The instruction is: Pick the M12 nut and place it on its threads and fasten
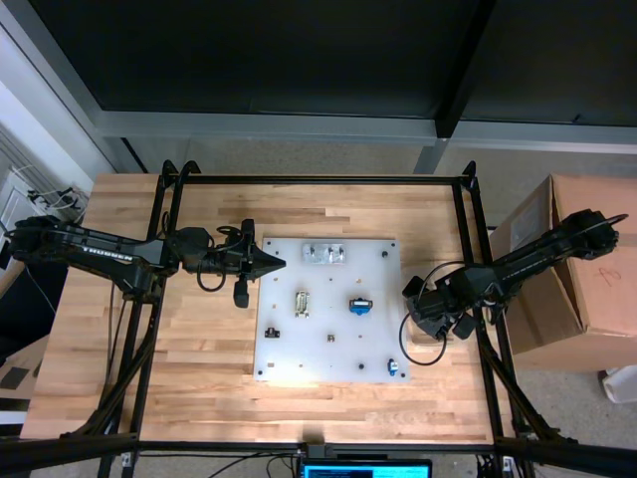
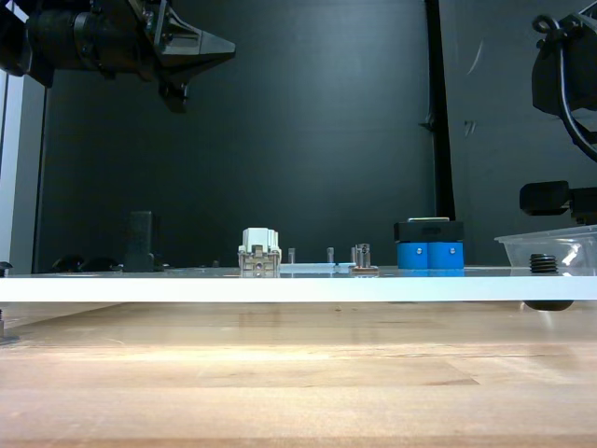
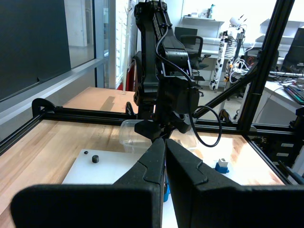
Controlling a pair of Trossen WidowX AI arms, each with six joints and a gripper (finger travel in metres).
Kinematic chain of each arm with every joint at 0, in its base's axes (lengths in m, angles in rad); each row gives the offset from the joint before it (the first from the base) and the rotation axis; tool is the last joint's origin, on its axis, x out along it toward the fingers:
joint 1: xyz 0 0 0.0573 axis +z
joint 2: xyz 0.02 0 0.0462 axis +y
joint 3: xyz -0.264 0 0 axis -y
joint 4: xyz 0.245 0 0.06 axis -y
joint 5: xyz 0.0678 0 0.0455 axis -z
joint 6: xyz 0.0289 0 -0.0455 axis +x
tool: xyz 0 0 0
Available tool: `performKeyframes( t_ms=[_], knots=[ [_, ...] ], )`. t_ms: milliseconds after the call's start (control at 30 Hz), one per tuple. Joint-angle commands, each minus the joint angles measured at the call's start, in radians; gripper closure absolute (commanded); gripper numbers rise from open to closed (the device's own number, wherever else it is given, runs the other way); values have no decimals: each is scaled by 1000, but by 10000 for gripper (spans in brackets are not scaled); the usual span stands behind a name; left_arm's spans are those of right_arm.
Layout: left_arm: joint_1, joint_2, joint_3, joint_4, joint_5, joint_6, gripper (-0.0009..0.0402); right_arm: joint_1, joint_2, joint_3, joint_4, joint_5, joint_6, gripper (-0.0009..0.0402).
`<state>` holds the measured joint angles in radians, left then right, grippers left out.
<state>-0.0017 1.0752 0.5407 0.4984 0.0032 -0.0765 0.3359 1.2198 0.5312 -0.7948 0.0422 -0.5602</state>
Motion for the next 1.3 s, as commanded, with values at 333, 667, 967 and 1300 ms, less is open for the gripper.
performKeyframes(
  t_ms=[333,667,967,1300],
  knots=[
    [0,0,0,0,0,0,393,0,0,0,3,1,1,341],
    [0,0,0,0,0,0,393,1,-1,61,-61,1,6,391],
    [0,0,0,0,0,0,393,39,18,285,-222,0,5,381],
    [0,0,0,0,0,0,393,92,254,584,-314,-1,6,381]
  ],
)
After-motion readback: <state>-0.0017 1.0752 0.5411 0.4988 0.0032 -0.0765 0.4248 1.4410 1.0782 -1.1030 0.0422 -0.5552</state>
